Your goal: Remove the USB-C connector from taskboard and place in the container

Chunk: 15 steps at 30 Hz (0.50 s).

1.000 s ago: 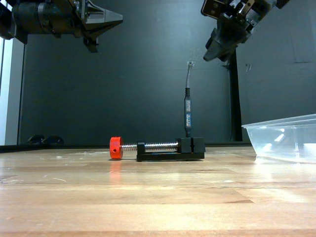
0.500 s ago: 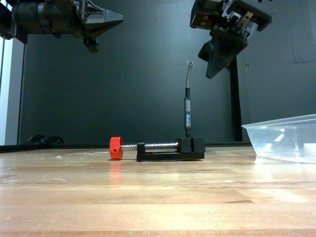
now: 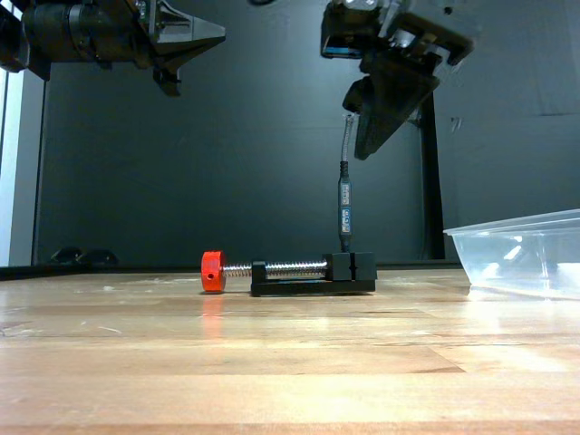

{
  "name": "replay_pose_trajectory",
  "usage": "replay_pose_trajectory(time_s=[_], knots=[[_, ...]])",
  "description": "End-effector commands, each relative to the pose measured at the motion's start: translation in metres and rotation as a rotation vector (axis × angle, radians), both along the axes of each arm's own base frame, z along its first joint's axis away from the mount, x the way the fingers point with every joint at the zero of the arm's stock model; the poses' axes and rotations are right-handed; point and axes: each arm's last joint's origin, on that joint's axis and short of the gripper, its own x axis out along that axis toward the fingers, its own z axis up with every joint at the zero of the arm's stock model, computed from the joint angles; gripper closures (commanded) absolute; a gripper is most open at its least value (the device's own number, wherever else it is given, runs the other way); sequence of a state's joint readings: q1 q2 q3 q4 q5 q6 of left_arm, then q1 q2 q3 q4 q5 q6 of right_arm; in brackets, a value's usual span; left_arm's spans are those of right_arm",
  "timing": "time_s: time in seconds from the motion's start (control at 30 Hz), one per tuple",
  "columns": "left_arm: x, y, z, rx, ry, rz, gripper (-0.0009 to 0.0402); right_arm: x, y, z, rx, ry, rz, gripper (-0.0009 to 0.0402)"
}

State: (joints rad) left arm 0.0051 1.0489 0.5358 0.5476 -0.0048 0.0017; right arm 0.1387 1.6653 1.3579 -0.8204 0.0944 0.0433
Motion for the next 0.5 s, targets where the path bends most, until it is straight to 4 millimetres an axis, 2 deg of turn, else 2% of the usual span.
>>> replay_pose_trajectory(time_s=[0.03, 0.27, 0.5], knots=[[0.000, 0.000, 0.000, 0.000, 0.000, 0.000, 0.0393, 0.007, 0.002, -0.002, -0.001, 0.011, 0.001, 0.0241], [0.000, 0.000, 0.000, 0.000, 0.000, 0.000, 0.0393, 0.021, 0.005, -0.009, -0.005, 0.035, 0.005, 0.0236], [0.000, 0.000, 0.000, 0.000, 0.000, 0.000, 0.0393, 0.023, 0.007, -0.015, -0.005, 0.042, 0.005, 0.0236]])
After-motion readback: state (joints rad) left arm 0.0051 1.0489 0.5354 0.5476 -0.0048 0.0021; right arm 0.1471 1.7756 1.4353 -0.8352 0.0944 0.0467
